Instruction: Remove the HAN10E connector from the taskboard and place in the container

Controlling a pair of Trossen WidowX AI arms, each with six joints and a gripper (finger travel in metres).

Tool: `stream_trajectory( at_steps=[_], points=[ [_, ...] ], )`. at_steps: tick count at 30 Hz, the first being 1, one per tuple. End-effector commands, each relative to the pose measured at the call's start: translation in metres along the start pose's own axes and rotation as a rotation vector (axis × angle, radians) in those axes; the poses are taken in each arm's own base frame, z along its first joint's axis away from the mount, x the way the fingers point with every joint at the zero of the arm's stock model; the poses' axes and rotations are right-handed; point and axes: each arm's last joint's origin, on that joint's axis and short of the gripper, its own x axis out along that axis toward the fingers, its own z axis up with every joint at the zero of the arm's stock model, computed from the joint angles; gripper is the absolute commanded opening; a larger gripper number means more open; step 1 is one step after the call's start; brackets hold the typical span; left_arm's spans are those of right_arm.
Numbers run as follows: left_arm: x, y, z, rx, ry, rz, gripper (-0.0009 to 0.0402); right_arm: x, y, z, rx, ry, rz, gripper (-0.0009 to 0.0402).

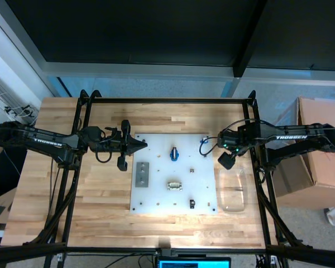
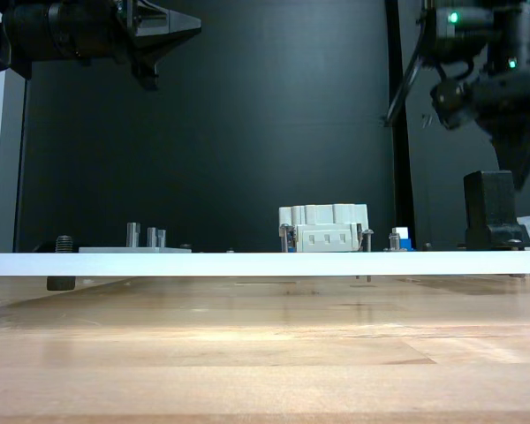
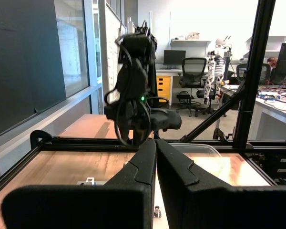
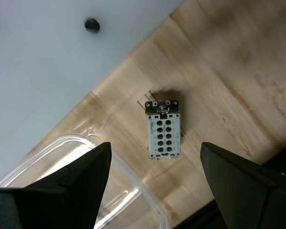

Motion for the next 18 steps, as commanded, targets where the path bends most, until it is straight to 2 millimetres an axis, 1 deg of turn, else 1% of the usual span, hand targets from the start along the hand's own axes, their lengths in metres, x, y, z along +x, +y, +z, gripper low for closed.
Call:
stream_trajectory(
  at_steps=[1, 5, 9, 18],
  points=[
    [0.0, 0.0, 0.0, 0.0, 0.0, 0.0, 0.0, 0.015, -0.004, -0.002, 0.002, 0.018, -0.008, 0.0262],
    [0.0, 0.0, 0.0, 0.0, 0.0, 0.0, 0.0, 0.03, -0.012, -0.005, -0.001, 0.039, -0.022, 0.0262],
    [0.0, 0.0, 0.0, 0.0, 0.0, 0.0, 0.0, 0.043, -0.014, -0.007, -0.014, 0.044, 0.005, 0.0262],
    [0.0, 0.0, 0.0, 0.0, 0.0, 0.0, 0.0, 0.064, -0.016, -0.013, -0.023, 0.03, 0.036, 0.0261]
  ],
)
